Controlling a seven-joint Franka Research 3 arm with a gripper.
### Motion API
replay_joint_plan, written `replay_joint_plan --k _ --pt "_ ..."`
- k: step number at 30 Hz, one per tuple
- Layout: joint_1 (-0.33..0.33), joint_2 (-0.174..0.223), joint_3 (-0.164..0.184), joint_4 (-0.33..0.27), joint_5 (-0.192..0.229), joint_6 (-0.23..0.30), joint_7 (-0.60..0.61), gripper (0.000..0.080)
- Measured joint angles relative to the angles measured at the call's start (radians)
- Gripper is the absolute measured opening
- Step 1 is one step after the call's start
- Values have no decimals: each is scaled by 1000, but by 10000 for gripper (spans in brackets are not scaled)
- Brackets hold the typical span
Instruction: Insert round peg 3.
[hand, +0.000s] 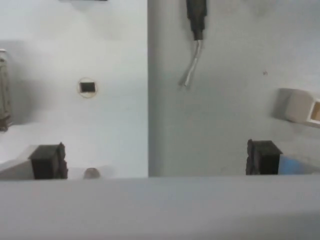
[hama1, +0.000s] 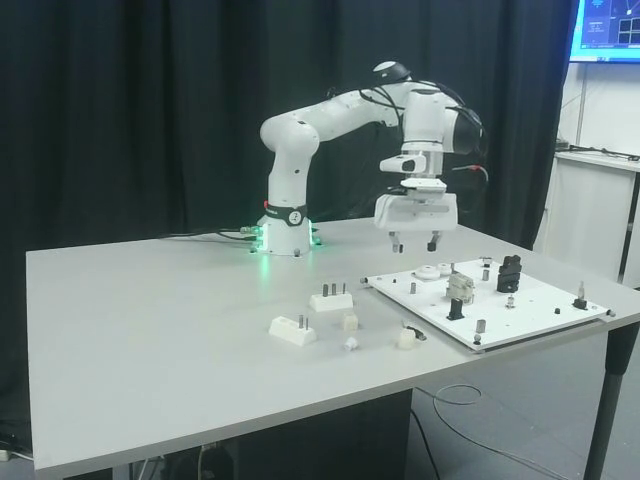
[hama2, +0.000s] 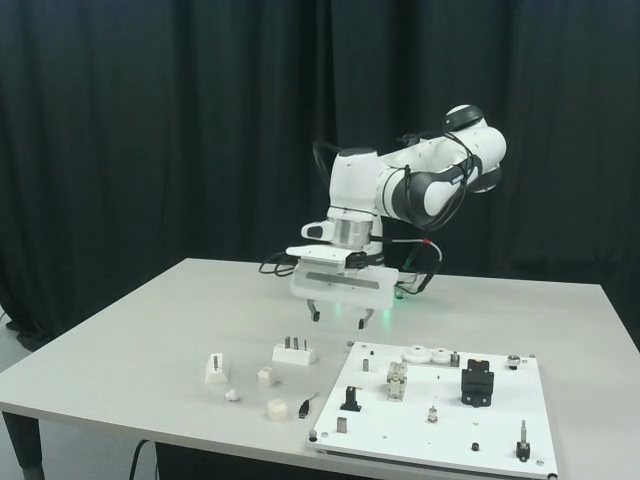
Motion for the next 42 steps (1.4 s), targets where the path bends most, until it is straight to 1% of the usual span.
replay_joint_plan --k 9,22,32,42 --pt "-4 0 -8 20 -13 -23 7 800" --pt "-13 0 -8 40 -25 -32 7 800" --pt "-16 0 -9 47 -26 -33 10 800" --pt "-22 0 -17 58 -32 -35 14 800"
